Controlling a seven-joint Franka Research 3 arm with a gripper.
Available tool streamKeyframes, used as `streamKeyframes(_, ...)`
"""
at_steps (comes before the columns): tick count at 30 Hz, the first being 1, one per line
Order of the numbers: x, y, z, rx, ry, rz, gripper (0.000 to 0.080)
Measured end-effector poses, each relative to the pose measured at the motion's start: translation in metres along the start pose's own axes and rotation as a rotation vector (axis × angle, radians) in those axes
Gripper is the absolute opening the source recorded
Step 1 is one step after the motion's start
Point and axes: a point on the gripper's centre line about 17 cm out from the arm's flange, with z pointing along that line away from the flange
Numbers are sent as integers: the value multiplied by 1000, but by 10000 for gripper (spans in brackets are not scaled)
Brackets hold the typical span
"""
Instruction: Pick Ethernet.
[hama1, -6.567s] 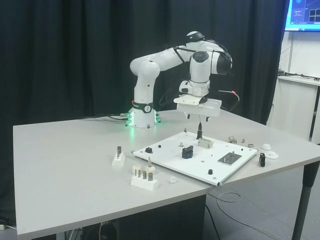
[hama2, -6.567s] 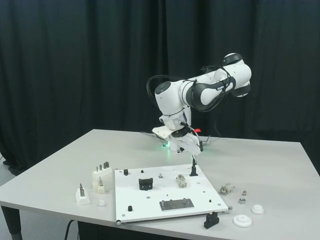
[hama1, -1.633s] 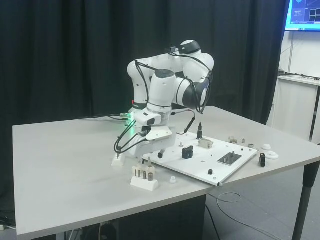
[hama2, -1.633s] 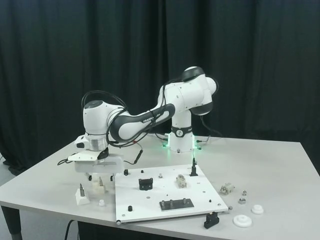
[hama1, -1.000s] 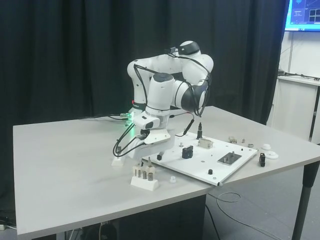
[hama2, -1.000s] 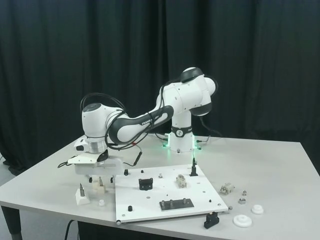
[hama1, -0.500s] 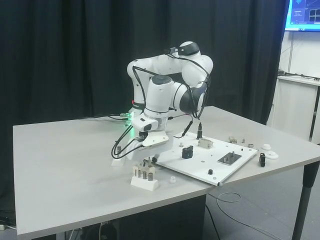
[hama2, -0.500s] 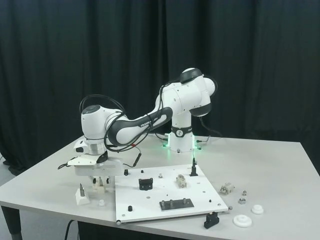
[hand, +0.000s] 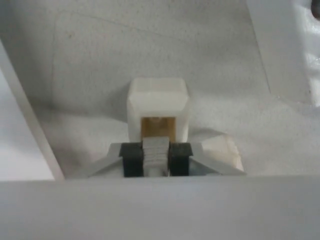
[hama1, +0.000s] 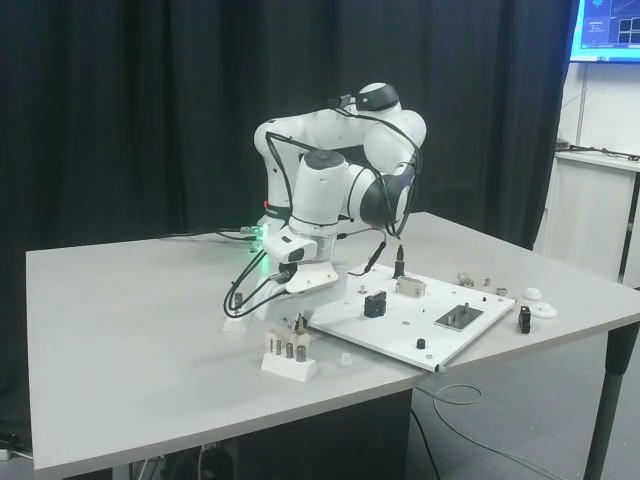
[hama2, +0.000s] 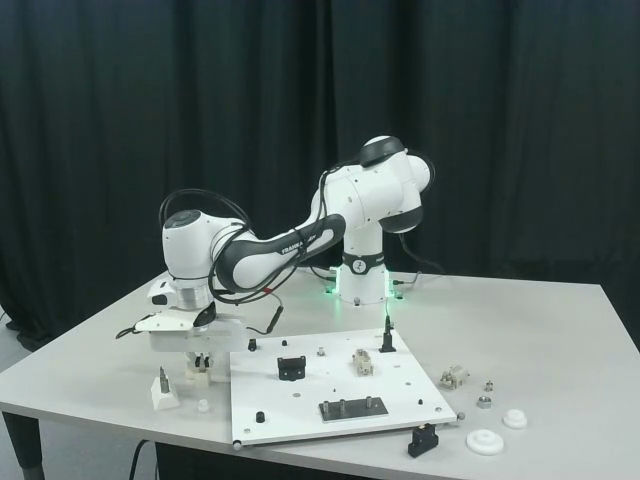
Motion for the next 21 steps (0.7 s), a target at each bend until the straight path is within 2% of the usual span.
streamKeyframes(1,0,0,0,0,-1,-1,103)
streamKeyframes(9,-2,-1,-6,2,-17,-6,103)
streamKeyframes(21,-8,-5,-32,20,-35,5,103)
